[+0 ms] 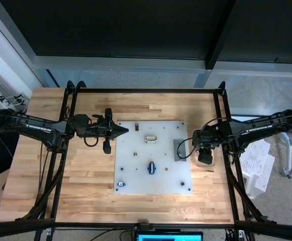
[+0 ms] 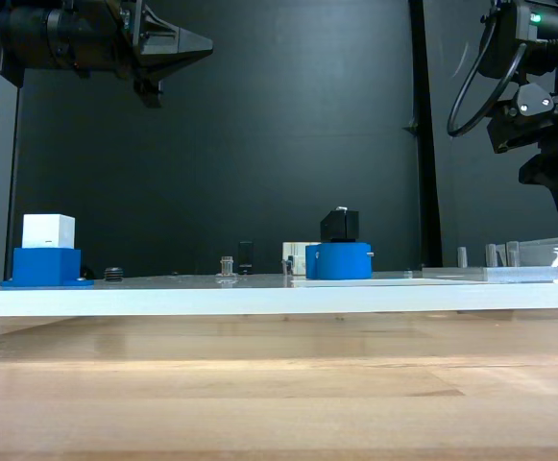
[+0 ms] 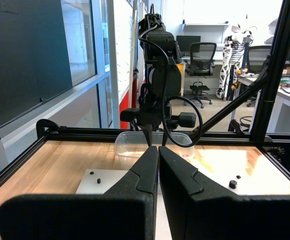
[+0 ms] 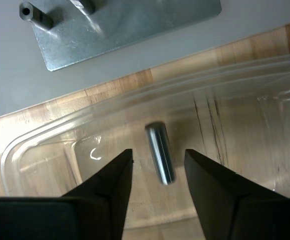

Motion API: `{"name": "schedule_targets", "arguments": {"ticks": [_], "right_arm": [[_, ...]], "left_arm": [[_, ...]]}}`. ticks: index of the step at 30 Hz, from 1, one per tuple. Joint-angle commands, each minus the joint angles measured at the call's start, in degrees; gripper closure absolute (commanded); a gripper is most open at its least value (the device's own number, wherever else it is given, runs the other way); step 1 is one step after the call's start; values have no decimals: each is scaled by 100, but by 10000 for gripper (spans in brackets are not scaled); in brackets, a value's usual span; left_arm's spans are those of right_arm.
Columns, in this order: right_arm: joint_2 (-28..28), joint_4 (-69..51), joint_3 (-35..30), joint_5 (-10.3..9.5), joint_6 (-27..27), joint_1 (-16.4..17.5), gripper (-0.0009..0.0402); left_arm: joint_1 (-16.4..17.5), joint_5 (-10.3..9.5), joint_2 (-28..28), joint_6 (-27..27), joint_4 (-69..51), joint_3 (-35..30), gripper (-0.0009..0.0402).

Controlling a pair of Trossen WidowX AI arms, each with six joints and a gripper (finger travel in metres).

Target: Remove the 16mm cylinder and place in the container

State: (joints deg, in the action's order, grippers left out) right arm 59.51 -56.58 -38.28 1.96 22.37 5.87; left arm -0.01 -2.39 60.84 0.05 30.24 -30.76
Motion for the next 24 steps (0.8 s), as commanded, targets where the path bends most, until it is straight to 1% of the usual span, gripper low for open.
{"name": "schedule_targets", "arguments": {"ticks": [1,5,24], "right_arm": [[4,26,0,4,-17,2,212],[4,35,-2,-2,-13,2,200],[4,31,-2,-4,-13,0,201]], "left_arm": [[0,0,0,0,2,0,393],[2,0,2,0,2,0,393],[0,0,2,0,2,0,393]]}}
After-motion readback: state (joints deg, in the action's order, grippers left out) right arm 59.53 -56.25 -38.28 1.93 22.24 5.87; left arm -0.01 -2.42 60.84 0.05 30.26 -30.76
